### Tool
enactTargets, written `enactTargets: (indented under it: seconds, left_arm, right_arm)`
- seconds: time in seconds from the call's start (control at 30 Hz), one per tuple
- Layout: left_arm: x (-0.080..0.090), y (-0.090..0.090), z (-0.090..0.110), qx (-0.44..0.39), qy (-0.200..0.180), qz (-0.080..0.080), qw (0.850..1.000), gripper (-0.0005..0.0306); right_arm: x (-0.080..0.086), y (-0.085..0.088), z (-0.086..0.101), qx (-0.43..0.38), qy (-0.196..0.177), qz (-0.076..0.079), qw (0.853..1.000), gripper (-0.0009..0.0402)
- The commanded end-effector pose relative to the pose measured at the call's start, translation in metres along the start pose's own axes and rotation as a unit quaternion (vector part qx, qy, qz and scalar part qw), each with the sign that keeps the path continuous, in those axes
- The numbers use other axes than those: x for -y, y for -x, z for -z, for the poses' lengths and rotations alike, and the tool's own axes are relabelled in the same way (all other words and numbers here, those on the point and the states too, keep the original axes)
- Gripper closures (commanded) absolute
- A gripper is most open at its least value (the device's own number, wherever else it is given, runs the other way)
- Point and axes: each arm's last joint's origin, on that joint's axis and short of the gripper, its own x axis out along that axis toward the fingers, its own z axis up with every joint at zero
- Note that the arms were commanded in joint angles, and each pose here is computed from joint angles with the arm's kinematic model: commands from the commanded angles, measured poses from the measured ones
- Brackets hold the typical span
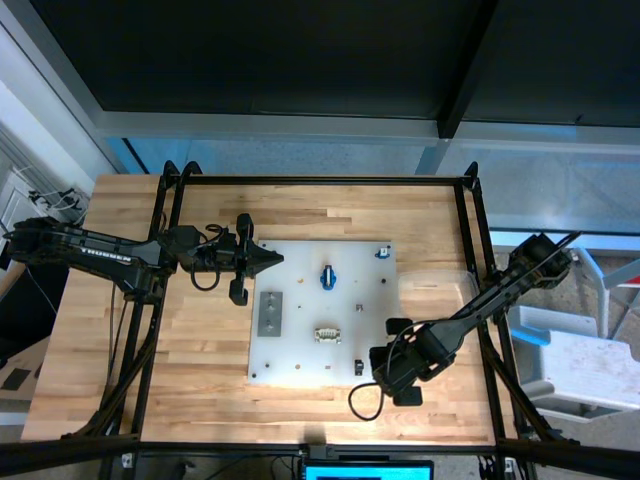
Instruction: Pick the 16mm bar from the taskboard and place it in the container
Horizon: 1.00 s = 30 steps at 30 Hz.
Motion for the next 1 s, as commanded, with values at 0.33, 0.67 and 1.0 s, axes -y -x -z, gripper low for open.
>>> enactTargets:
  seconds: [0.33, 0.67, 1.0]
  left_arm:
    - [0.000, 0.000, 0.000, 0.000, 0.000, 0.000, 1.000, 0.0300]
    - [0.000, 0.000, 0.000, 0.000, 0.000, 0.000, 1.000, 0.0300]
    - [0.000, 0.000, 0.000, 0.000, 0.000, 0.000, 1.000, 0.0300]
  right_arm:
    - [0.010, 0.026, 0.006, 0.009, -0.004, -0.007, 1.000, 0.0389]
    - [0.023, 0.052, 0.012, 0.025, -0.012, -0.015, 0.999, 0.0389]
    - [0.032, 0.062, 0.015, 0.028, -0.019, -0.014, 0.999, 0.0389]
